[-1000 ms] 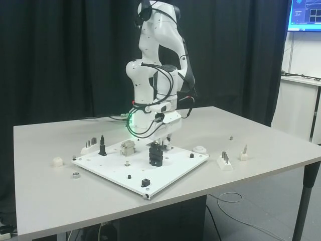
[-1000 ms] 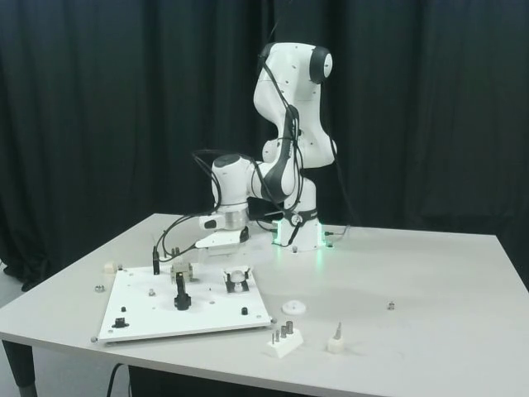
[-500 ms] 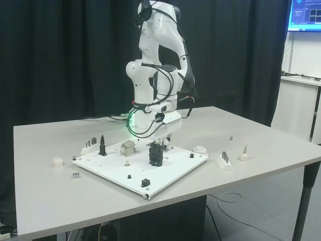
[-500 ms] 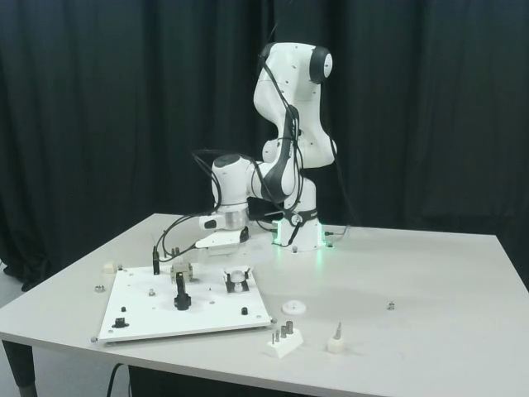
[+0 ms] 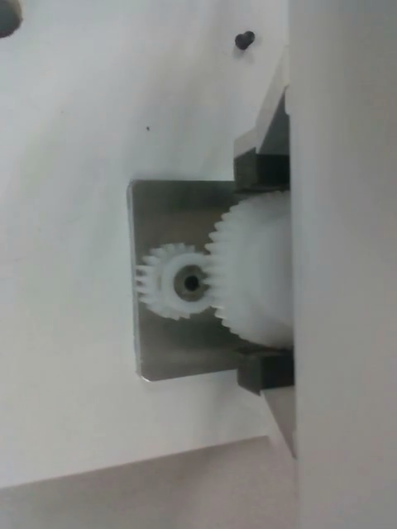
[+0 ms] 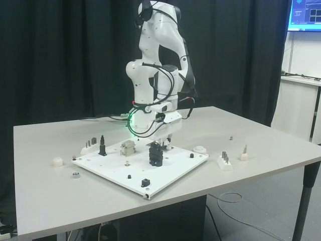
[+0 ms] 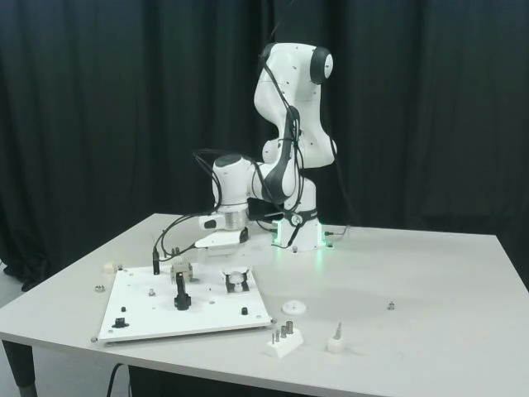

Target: Insert medium gear.

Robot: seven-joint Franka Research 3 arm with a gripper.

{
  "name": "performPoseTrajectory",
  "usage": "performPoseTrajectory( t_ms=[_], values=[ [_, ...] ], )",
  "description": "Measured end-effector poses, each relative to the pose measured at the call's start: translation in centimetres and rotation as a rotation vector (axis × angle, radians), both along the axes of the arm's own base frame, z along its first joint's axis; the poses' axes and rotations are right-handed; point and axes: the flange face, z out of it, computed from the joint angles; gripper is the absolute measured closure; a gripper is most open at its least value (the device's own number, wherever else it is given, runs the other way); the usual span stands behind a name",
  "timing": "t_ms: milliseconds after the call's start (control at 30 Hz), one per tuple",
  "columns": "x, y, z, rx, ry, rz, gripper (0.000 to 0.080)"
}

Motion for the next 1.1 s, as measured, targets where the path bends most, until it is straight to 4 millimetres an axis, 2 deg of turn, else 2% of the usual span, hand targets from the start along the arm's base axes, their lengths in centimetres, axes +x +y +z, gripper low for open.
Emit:
performPoseTrajectory(
  t_ms=[1100],
  values=[
    [-0.12, -0.34, -0.03, -0.006, 0.012, 0.010, 0.0406]
  ],
)
